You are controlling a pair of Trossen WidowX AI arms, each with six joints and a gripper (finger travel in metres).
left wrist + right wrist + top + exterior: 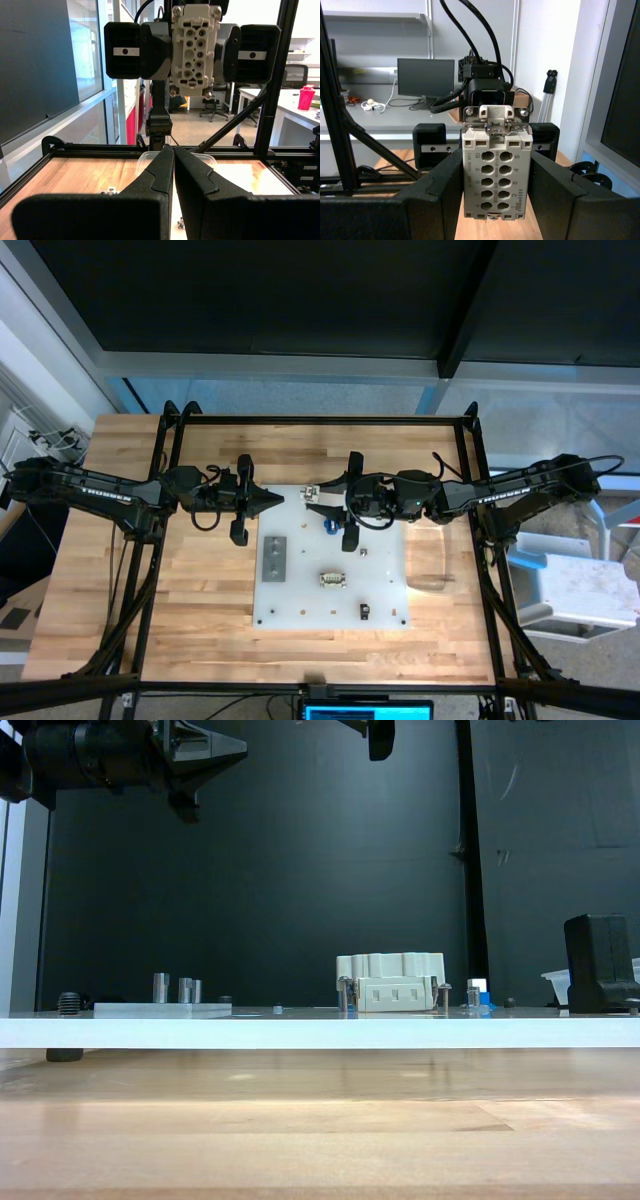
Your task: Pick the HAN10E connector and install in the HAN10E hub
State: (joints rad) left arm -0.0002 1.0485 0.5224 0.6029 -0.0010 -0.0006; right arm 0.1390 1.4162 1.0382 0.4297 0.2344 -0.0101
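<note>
The HAN10E connector (495, 172), a pale insert with numbered holes and a metal top, is held in the air by my right gripper (318, 502), which is shut on its sides. In the high view the connector (312, 492) hangs over the far edge of the white board. The left wrist view shows it face-on as the connector (190, 49). My left gripper (278, 499) is shut and empty, pointing at the connector from a short gap to its left. The HAN10E hub (333, 580), a cream-beige socket, sits on the board nearer me, also seen as the hub (390, 982).
The white board (385, 575) also carries a grey metal block (274, 558) at the left, a blue upright part (330, 525) under the right gripper, and a small black part (365, 612) near its front edge. A clear tray (432, 562) lies on the wood to the right.
</note>
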